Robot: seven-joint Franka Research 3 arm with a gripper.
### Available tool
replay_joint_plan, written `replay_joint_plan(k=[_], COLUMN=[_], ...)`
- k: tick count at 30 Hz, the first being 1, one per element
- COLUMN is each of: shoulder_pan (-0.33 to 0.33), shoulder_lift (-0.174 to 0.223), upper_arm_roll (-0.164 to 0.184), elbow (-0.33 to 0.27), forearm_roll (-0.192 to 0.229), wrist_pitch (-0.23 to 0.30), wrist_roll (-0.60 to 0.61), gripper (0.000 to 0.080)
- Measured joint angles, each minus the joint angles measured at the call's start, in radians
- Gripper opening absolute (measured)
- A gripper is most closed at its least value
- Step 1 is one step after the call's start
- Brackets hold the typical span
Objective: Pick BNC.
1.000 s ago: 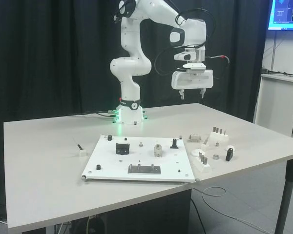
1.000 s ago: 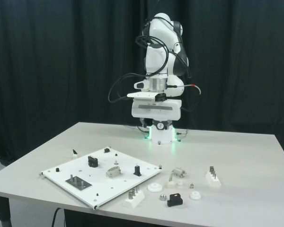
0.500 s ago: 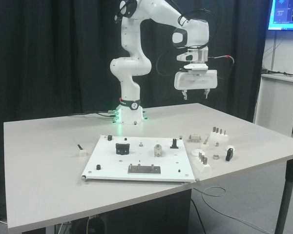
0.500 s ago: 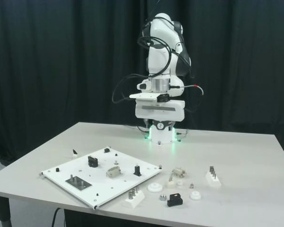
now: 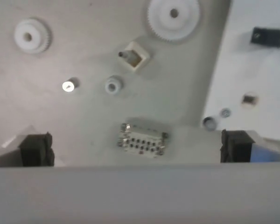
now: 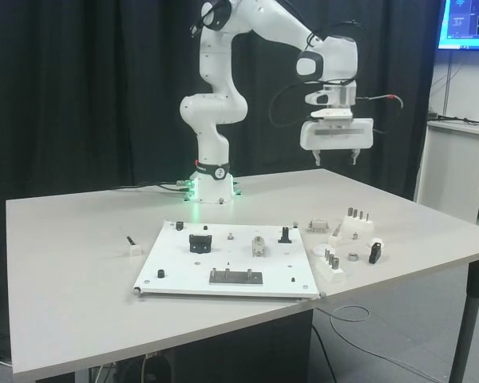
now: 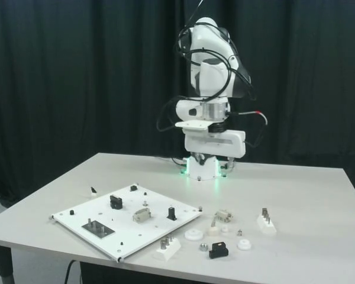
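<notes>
My gripper (image 6: 335, 161) hangs high above the table's back right part, open with nothing between the fingers; in the second room view the gripper (image 7: 212, 161) is in front of the arm's base. In the wrist view the black fingertips (image 5: 36, 149) stand wide apart. Below them lie a grey multi-pin connector (image 5: 142, 141), a small round grey piece (image 5: 113, 85) and a small shiny metal cylinder (image 5: 68, 86). I cannot tell which of the two small pieces is the BNC. The shiny cylinder (image 7: 238, 232) stands among the loose parts near the table's front right.
A white assembly board (image 6: 231, 259) carries black and grey parts. Beside it lie a large white gear (image 5: 173, 17), a small white gear (image 5: 31, 35), a white block with a pin (image 5: 134, 55), white peg holders (image 6: 354, 226) and a black part (image 6: 374, 252). A small white block (image 6: 133, 248) sits left.
The arm has swung the gripper to the right in the first room view, over towards the loose parts. It stays high and open.
</notes>
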Motion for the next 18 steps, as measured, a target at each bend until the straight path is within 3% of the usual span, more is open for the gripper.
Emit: replay_joint_plan(k=[5, 18], shoulder_pan=[0.004, 0.006], shoulder_lift=[0.023, 0.086], upper_arm_roll=[0.023, 0.055], elbow=[0.008, 0.011], forearm_roll=[0.0, -0.004], wrist_pitch=[0.012, 0.108], wrist_roll=[0.098, 0.284], gripper=[0.08, 0.08])
